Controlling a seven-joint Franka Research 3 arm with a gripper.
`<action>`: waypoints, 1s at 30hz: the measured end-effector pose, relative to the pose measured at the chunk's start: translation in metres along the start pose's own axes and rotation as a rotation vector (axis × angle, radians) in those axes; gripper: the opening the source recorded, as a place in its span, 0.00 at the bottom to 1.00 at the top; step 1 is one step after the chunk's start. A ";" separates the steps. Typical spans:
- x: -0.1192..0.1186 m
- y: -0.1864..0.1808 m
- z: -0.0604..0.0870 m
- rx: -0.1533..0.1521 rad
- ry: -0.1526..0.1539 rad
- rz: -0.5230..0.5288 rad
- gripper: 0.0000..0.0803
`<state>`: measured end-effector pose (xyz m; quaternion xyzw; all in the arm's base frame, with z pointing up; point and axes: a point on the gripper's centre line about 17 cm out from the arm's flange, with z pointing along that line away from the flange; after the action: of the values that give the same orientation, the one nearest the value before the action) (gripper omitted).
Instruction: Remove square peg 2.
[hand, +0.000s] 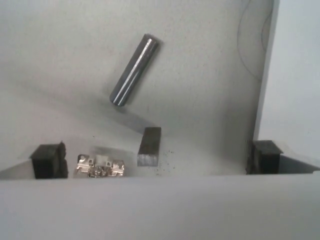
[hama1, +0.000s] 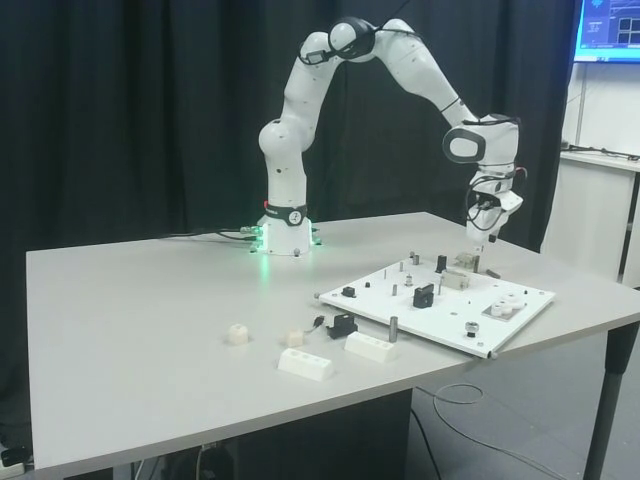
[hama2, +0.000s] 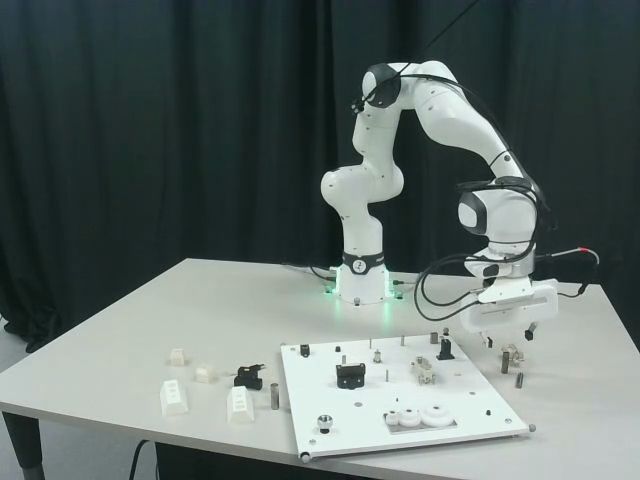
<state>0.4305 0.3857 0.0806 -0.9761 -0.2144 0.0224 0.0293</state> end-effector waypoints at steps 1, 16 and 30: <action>0.000 0.000 0.000 0.000 0.000 0.000 1.00; 0.013 0.043 -0.016 -0.052 0.009 0.017 1.00; 0.018 0.159 -0.050 -0.152 -0.008 0.028 1.00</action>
<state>0.5162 0.2467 0.1189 -0.9783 -0.2017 0.0106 -0.0460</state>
